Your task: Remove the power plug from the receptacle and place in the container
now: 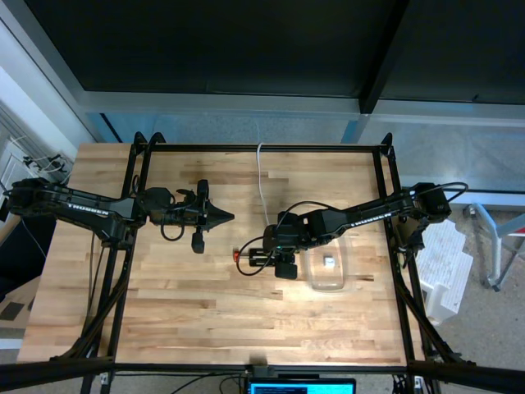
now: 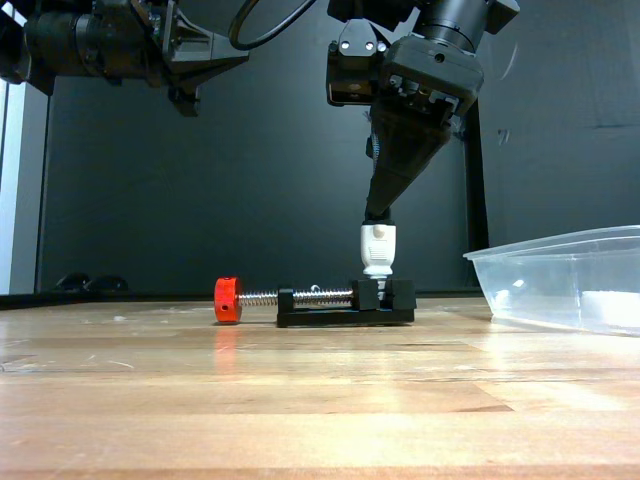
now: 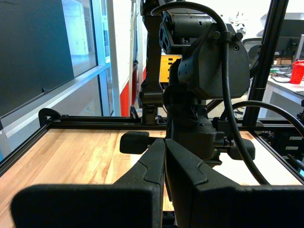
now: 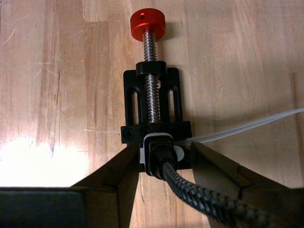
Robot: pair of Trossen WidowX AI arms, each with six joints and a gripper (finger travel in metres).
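Observation:
The receptacle (image 2: 377, 250), a small white socket, stands upright in a black vise (image 2: 345, 300) with a red knob (image 2: 227, 300). In the right wrist view the dark power plug (image 4: 160, 154) sits in the white socket face (image 4: 156, 139), and a braided cable runs back from it. My right gripper (image 4: 164, 149) points straight down over it, open, with one finger on each side of the plug and slim gaps between. The clear container (image 1: 328, 283) lies just right of the vise. My left gripper (image 1: 230, 217) hovers shut, well to the left.
A small white cube (image 1: 328, 261) lies inside the container (image 2: 560, 270). A long white cable (image 1: 262, 180) runs from the vise toward the table's far edge. A black metal frame (image 1: 262, 148) borders the wooden tabletop.

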